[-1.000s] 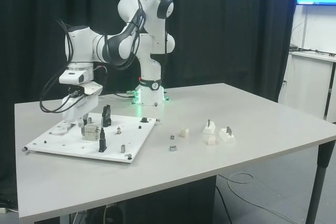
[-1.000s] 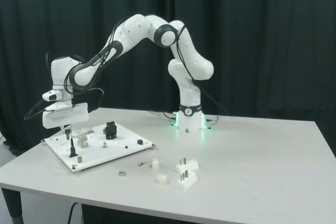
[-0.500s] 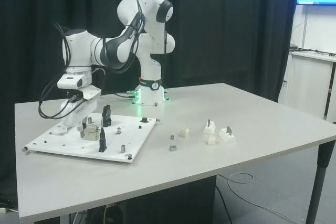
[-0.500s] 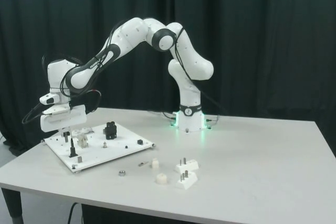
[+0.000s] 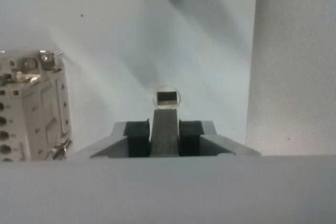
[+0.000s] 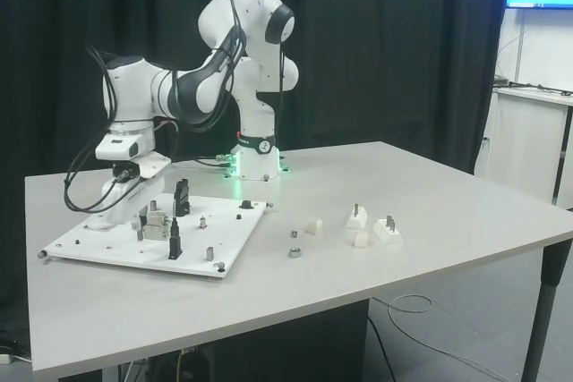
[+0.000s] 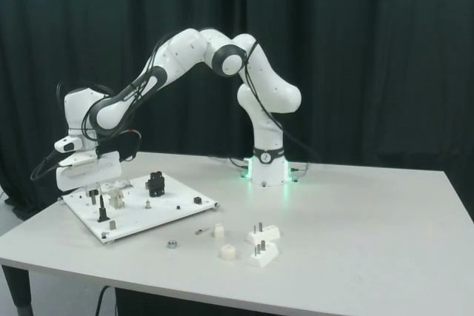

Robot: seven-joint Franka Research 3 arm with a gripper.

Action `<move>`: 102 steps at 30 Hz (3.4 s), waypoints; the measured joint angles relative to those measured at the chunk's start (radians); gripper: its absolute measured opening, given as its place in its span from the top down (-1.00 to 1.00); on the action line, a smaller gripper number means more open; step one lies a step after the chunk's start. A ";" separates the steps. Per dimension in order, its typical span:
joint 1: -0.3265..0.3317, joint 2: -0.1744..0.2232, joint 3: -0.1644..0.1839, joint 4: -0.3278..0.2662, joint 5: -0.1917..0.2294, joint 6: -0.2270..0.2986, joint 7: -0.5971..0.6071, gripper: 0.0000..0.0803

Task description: Insert square peg 3.

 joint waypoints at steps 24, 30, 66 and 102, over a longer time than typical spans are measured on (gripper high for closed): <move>-0.004 0.022 0.002 0.006 0.012 -0.001 -0.016 0.72; -0.004 0.023 0.002 0.006 0.012 -0.001 -0.017 0.72; -0.003 0.032 0.002 0.006 0.012 -0.001 -0.023 0.72; -0.004 0.061 0.003 0.030 0.025 0.000 -0.023 0.72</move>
